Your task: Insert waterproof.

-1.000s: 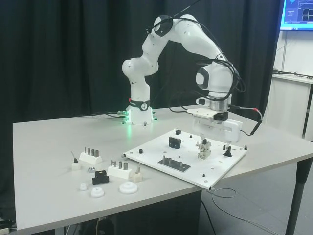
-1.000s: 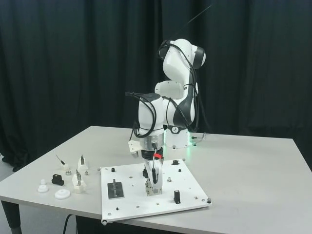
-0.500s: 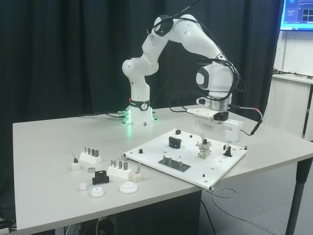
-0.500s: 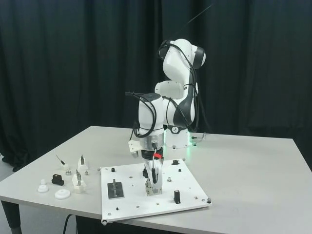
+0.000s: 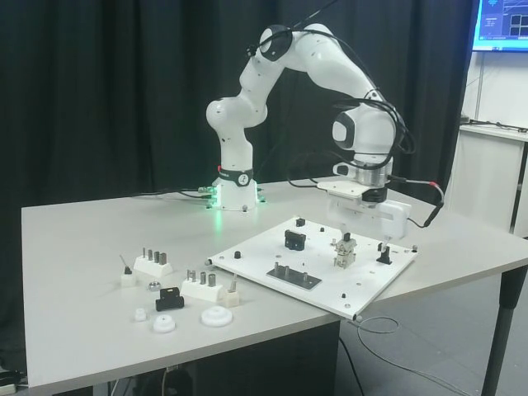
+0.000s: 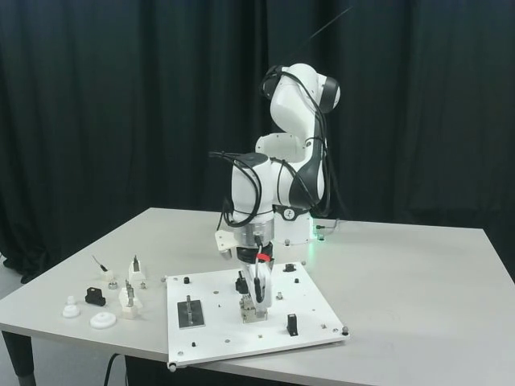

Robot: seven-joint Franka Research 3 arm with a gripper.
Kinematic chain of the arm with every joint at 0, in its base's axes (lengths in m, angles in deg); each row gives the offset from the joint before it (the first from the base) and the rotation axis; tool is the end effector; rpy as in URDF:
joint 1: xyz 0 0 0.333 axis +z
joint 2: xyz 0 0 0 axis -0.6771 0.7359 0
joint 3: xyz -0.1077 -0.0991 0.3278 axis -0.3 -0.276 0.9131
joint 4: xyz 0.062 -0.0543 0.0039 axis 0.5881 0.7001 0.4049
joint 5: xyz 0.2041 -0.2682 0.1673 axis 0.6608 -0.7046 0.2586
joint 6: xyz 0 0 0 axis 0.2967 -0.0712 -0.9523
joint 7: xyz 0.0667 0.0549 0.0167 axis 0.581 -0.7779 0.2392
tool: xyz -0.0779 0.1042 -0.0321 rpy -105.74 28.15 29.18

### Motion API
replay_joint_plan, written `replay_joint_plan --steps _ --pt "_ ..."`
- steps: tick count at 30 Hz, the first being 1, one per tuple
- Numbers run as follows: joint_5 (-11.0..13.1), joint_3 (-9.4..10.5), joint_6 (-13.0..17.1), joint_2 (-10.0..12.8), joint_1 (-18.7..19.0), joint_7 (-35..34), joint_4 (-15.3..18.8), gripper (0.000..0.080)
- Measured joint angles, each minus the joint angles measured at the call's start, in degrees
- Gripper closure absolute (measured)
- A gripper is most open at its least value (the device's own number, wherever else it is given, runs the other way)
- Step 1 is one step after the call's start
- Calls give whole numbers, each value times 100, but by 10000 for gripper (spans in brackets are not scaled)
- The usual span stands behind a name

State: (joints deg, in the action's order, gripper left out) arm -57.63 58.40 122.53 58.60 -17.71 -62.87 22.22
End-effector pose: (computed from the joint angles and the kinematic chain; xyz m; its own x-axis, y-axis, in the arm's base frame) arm 0.6751 0.0491 0.2794 -0.3478 -0.9375 0.0116 -0.9375 0.3479 0.0065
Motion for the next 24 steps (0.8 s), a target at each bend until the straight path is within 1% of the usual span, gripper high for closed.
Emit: replay_joint_plan --steps 6,24 --pt "-21 0 -28 -1 37 -41 -2 3" --pt "-226 49 -4 5 43 -244 -2 3"
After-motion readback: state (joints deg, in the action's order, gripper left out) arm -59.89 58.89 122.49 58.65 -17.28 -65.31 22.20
